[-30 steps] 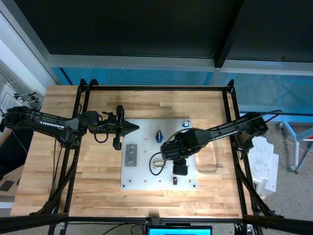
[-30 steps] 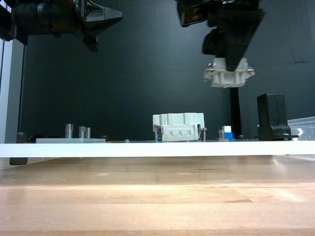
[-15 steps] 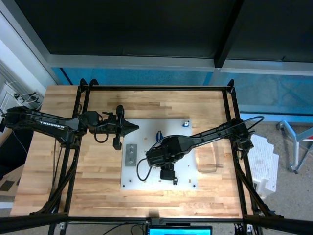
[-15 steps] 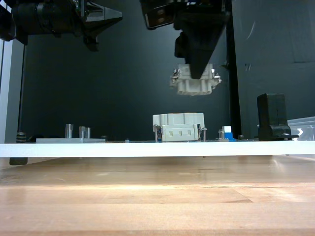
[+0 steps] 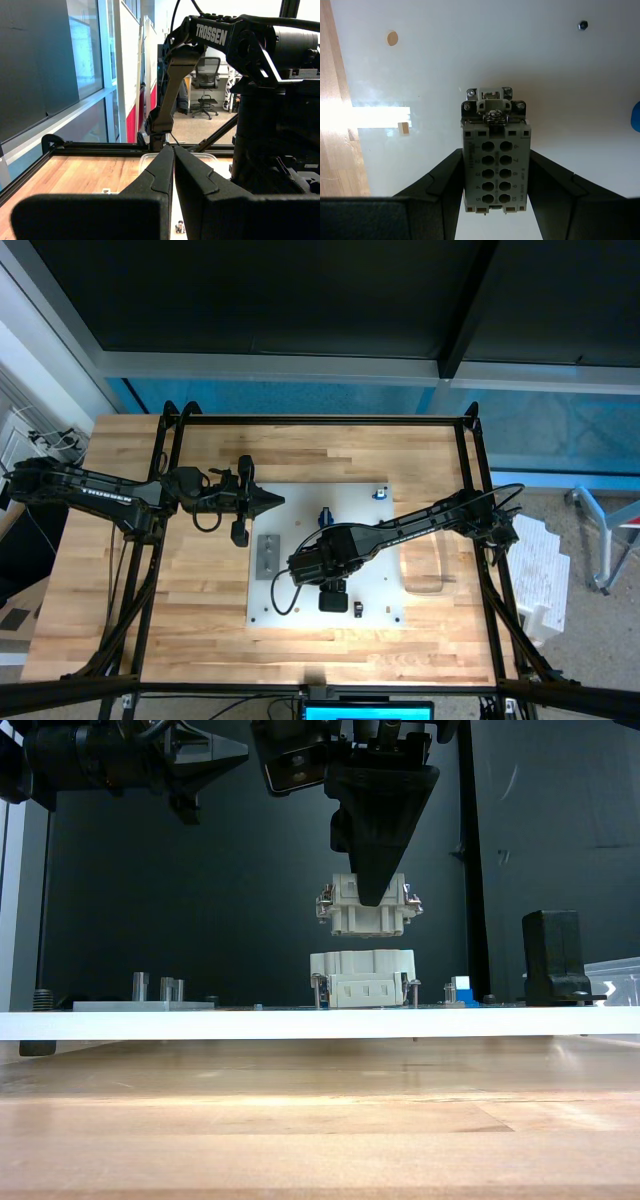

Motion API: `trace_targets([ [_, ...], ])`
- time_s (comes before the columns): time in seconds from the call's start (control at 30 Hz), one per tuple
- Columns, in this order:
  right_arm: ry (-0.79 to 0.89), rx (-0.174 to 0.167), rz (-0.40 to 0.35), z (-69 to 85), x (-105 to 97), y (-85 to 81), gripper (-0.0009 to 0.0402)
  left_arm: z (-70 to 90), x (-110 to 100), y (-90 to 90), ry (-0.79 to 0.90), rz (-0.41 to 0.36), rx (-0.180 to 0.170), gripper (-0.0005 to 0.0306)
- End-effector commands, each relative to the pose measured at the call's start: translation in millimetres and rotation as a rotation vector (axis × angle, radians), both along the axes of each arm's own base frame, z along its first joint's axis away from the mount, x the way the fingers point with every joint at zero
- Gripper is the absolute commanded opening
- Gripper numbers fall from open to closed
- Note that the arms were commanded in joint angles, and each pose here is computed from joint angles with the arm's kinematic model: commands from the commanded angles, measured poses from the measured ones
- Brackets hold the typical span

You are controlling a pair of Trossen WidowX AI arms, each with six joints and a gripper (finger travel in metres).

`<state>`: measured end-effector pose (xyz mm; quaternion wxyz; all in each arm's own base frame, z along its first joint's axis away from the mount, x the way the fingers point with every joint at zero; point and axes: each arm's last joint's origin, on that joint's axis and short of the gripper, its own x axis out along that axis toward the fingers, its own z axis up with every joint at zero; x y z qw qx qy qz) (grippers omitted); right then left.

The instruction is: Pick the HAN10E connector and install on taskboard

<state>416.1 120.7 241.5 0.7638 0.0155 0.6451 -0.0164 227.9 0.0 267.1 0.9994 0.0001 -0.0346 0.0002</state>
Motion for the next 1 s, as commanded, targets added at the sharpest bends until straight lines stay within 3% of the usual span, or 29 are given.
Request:
trace_targets([
  [0.03,-0.002,-0.001,0.011,-0.5,0.2,-0.1,0.0027,0.0,0.0,0.0,0.0,0.0,0.0,0.0001],
  [0.73,-0.004,-0.015,0.042,-4.2,1.0,-2.0,0.0028,0.0,0.0,0.0,0.0,0.0,0.0,0.0001],
  [1.0,0.006,-0.009,0.043,-13.2,5.2,-0.5,0.0028,0.0,0.0,0.0,0.0,0.0,0.0,0.0001],
])
